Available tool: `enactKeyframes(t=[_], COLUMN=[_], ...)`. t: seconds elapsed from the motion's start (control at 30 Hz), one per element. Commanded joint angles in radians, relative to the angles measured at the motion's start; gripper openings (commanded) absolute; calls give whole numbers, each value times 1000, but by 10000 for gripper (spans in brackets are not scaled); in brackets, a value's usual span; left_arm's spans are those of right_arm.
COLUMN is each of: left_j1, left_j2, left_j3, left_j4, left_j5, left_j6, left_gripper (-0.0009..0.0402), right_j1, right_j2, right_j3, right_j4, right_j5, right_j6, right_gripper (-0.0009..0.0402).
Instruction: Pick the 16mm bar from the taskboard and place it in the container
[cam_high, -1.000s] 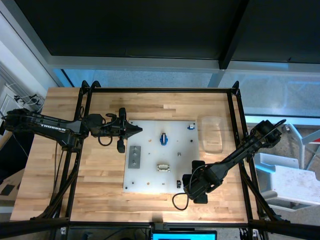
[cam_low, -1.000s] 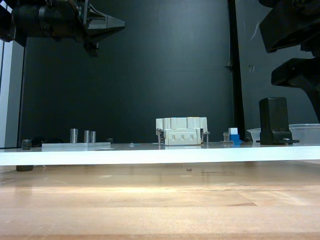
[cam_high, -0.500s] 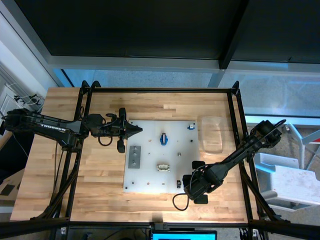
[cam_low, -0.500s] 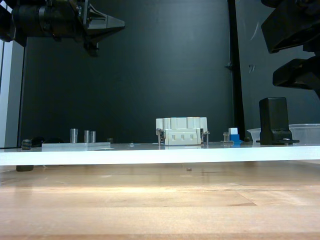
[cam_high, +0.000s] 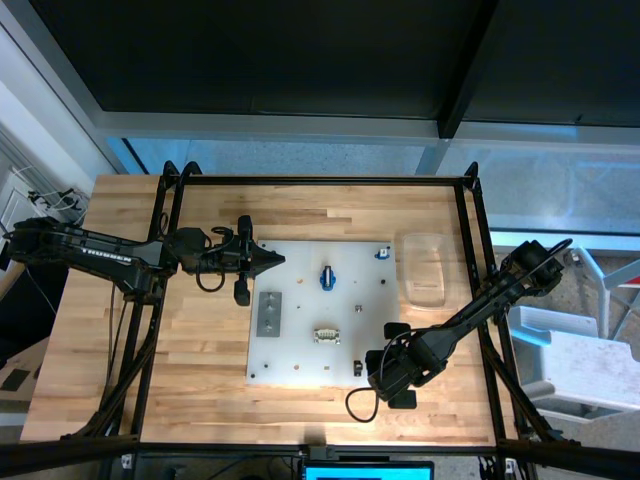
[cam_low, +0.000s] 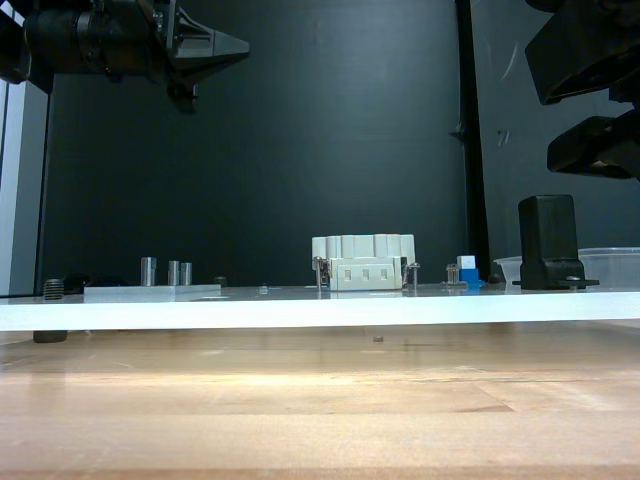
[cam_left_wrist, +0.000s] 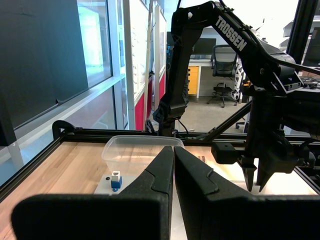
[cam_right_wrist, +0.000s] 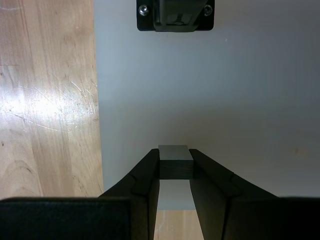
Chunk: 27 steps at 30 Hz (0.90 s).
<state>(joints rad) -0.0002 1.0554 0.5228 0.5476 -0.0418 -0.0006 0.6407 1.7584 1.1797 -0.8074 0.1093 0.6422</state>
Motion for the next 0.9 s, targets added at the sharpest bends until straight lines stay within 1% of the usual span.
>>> enactKeyframes(t=[0.03,0.5,0.9], left_j1=[0,0,0], left_j2=[0,0,0], left_j3=[0,0,0], left_j4=[0,0,0], left_j5=[0,0,0], left_j6=[0,0,0], left_gripper=[0,0,0], right_j1=[0,1,0], right_j2=[-5,-87,-191], right_j3=[1,1,1], right_j4=[4,-19,-57], right_j5=[2,3,3], right_j6=[0,-1,-1], right_gripper=[50,34,34])
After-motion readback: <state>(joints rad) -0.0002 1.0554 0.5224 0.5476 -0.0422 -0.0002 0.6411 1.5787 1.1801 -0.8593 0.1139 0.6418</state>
